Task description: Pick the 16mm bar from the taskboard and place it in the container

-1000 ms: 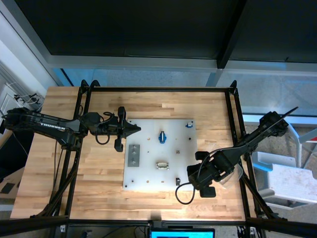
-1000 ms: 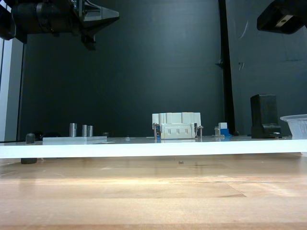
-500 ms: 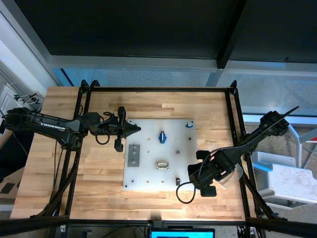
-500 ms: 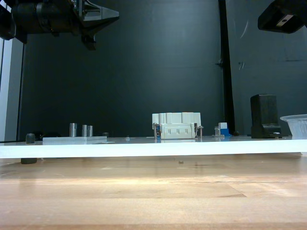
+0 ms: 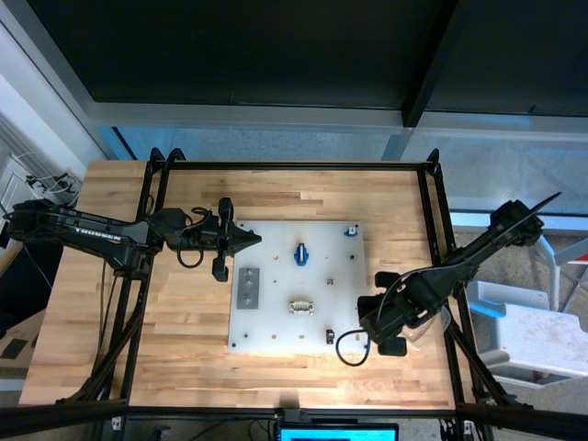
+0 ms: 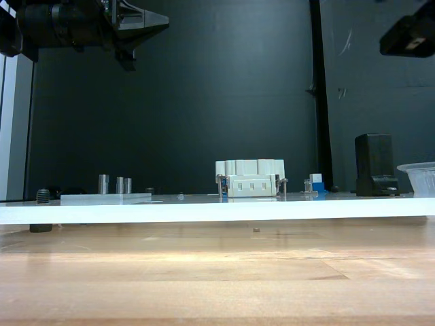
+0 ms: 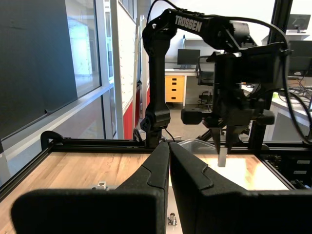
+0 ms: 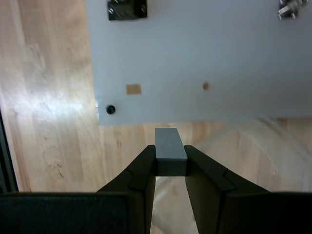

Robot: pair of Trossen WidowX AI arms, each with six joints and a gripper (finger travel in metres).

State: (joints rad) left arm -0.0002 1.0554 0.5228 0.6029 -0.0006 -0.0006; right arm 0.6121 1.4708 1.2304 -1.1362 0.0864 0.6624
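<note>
One shift to log: over the last second your right gripper (image 8: pixel 170 165) has slid rightward, off the taskboard (image 8: pixel 204 53) and toward the table's right edge. In the low view it also sits a touch lower than before. Its fingers (image 8: pixel 142 168) are pinching the 16mm bar (image 8: pixel 170 146), a short grey piece held across its sides with one flat end facing the wrist camera.

Below that grip the board's edge is now behind the bar. Bare wood lies under it, and the curved clear rim of the container (image 8: pixel 246 139) begins just beside it. From the low view the right gripper (image 6: pixel 410 34) hangs high, roughly over the container (image 6: pixel 418 171), which stands just past the small black upright piece (image 6: pixel 374 164).

Judgement: the pick is done and the carry is nearly finished. What remains is centring over the tray and letting go. You'd want the bar fully inside the rim first, since a drop from this height could bounce it out.

Pose: the right arm reaches in from the right edge, wrist bent down, gripper (image 5: pixel 386 317) pointing at the table. The left gripper (image 5: pixel 246 239) has not moved. It hovers high by the taskboard's far left corner, fingers (image 7: pixel 156 168) pressed together and empty, arm stretched level.
</note>
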